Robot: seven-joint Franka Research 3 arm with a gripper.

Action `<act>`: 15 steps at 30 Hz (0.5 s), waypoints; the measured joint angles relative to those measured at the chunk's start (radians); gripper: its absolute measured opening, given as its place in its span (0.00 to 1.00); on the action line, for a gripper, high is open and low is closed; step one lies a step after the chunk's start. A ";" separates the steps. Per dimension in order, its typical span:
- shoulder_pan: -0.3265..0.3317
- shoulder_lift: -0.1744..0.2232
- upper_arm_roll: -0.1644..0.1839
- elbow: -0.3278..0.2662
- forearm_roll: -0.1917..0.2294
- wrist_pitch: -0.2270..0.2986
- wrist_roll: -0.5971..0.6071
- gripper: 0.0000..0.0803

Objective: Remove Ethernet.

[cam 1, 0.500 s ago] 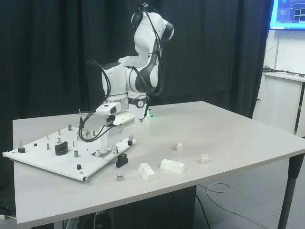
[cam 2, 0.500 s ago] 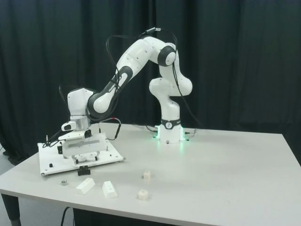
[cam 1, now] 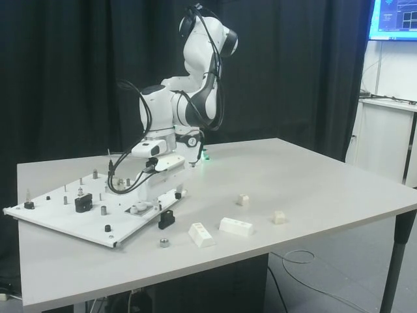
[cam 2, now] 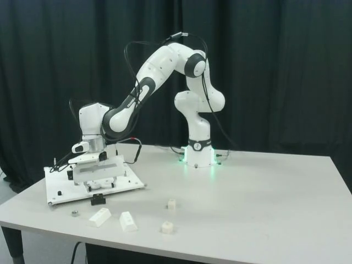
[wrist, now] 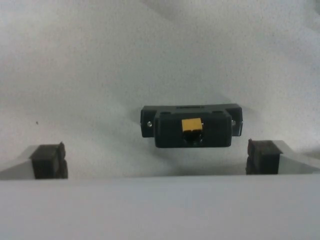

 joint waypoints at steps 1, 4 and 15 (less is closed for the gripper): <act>0.000 0.000 0.000 0.000 0.000 0.000 0.001 1.00; 0.000 0.000 0.000 0.000 0.000 0.000 0.003 1.00; 0.001 0.000 0.000 0.000 0.000 0.000 0.005 1.00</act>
